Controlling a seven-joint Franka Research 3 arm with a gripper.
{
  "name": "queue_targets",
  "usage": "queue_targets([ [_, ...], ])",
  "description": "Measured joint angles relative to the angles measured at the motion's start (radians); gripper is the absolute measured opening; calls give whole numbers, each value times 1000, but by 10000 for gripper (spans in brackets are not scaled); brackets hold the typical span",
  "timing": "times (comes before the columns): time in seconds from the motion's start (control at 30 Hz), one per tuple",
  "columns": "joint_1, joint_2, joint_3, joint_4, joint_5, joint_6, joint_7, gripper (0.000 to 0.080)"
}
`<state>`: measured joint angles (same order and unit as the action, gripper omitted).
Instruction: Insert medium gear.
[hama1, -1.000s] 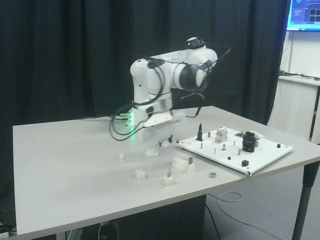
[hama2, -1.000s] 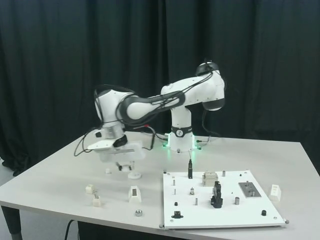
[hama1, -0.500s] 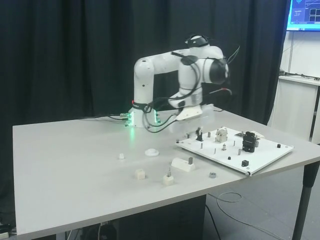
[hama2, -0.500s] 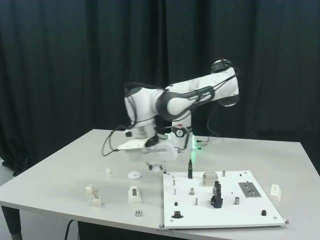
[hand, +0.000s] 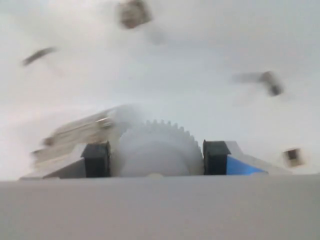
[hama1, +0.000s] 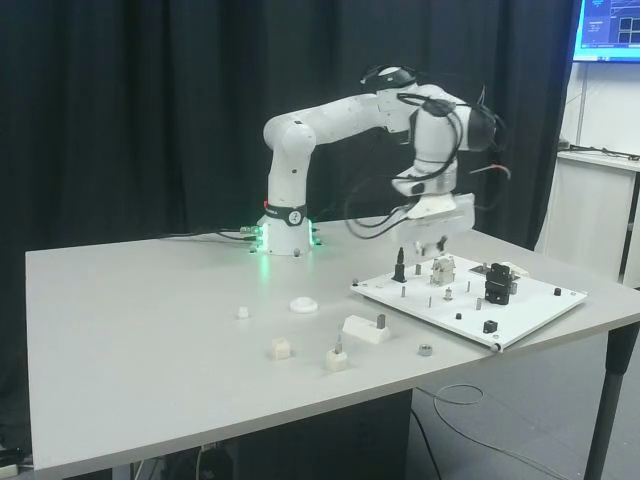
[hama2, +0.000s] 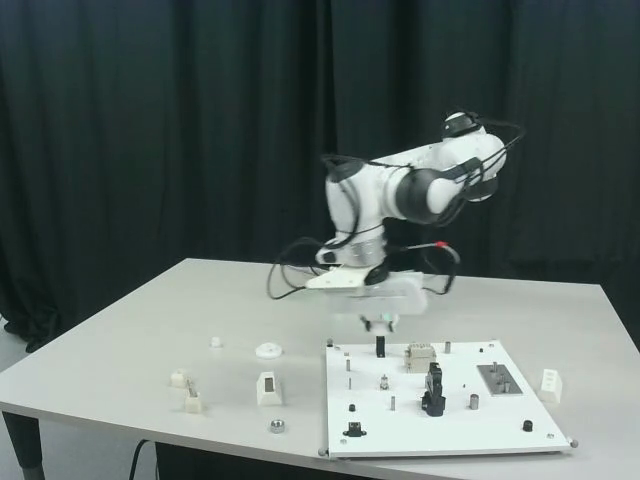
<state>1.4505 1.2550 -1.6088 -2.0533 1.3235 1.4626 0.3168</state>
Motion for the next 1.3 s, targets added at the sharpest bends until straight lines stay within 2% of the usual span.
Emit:
queue_targets([
  [0.3, 141, -10, -29, 27, 0, 16, 161, 398],
  [0.57, 222, -10, -26, 88, -9, 72, 254, 398],
  [0.73, 251, -10, -5, 132, -34, 116, 273, 398],
  [0.97, 268, -10, 43, 185, -65, 181, 283, 398],
  [1.3, 270, -10, 105, 218, -72, 264, 318, 398],
])
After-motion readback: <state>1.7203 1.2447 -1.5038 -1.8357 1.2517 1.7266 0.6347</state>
